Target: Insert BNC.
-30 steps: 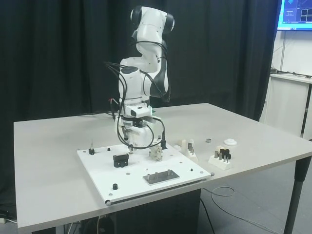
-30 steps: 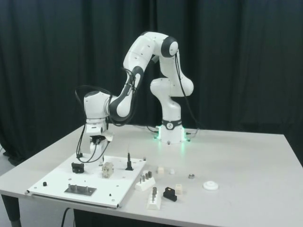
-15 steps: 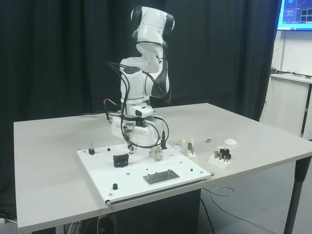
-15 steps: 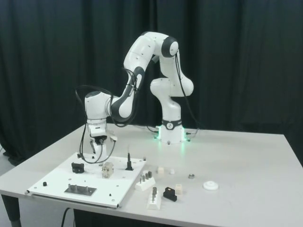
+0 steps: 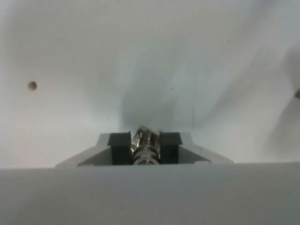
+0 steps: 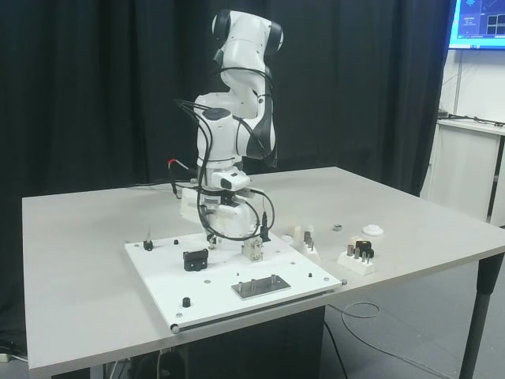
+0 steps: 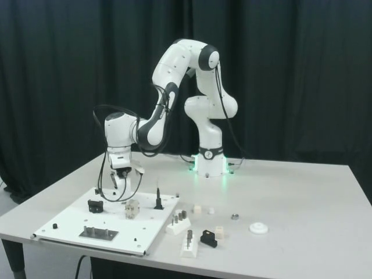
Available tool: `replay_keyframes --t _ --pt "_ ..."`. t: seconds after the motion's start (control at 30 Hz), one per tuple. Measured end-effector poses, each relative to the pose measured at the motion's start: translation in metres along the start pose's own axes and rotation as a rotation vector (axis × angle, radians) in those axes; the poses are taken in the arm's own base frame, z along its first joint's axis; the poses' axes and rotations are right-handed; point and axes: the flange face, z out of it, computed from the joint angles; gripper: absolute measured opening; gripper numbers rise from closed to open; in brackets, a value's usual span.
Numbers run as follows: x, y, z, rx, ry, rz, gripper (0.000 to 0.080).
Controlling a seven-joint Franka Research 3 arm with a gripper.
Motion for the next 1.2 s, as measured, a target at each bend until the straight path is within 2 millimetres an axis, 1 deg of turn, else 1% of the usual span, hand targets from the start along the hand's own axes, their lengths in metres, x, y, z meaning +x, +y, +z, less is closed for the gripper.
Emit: replay_keyframes --t 0.33,1.2 --pt "-0.001 0.0 0.0 -0.005 0.009 0.15 0.0125" --pt "-0.015 -0.007 0.001 -0.031 0.117 0.558 0.0125"
